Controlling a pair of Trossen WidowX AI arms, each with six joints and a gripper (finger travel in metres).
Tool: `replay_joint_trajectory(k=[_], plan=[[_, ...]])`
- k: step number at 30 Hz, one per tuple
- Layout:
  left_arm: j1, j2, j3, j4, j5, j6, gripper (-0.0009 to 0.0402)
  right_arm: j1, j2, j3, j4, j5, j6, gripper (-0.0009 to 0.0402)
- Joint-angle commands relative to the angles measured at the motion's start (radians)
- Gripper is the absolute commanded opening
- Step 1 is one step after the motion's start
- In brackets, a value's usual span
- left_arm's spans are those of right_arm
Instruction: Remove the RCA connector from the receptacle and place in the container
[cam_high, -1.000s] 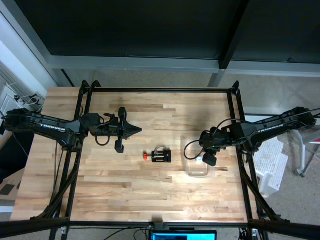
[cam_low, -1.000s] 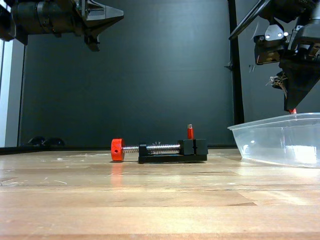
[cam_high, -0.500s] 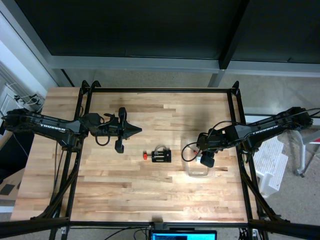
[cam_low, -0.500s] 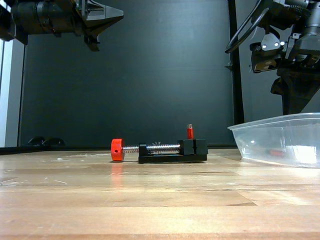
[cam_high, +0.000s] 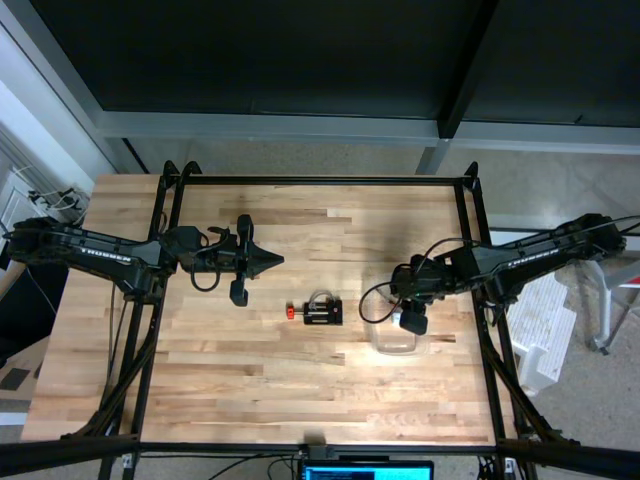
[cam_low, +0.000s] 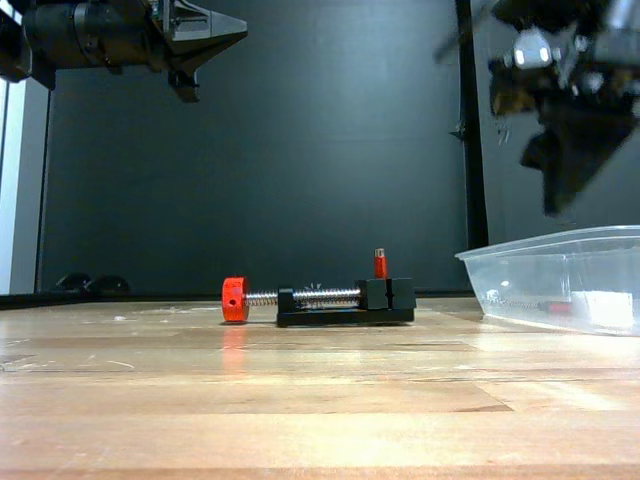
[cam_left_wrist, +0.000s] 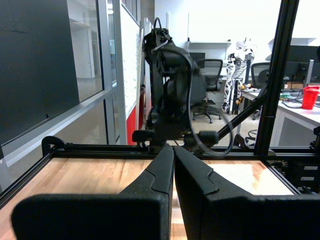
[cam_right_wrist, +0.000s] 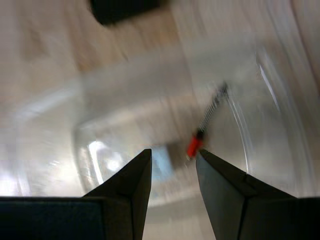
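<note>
The right tool (cam_low: 560, 195) hung above the clear container (cam_low: 530, 272), its fingers (cam_right_wrist: 137, 175) spread apart and gripping nothing. The red RCA connector (cam_right_wrist: 194, 145) lay on the container's floor. The black receptacle (cam_high: 322, 312) sat on the tabletop (cam_high: 250, 375), beside the container but apart from it. The left tool (cam_left_wrist: 173, 148) was held high over the tabletop's left side, clenched and empty.

- Left arm (cam_high: 95, 255) and right arm (cam_high: 530, 258): slim matte-black links with white lettering.
- A thin black cable (cam_high: 366, 300) loops at each wrist.
- Left tool (cam_left_wrist: 173, 150), over the counter's (cam_high: 250, 370) left half: two black wedge-shaped fingers.
- Right tool (cam_right_wrist: 172, 152), over its right half: matching black tapered fingers.
</note>
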Motion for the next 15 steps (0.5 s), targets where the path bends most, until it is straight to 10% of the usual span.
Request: replay_joint_trajectory(k=[1,15], plan=[[0.000,0.000,0.000,0.000,0.000,0.000,0.0000,-0.019,0.000,0.078,0.002,0.008,-0.082,0.0104],[0.000,0.000,0.000,0.000,0.000,0.000,0.0000,-0.162,0.000,0.269,0.300,0.013,-0.400,0.0001]])
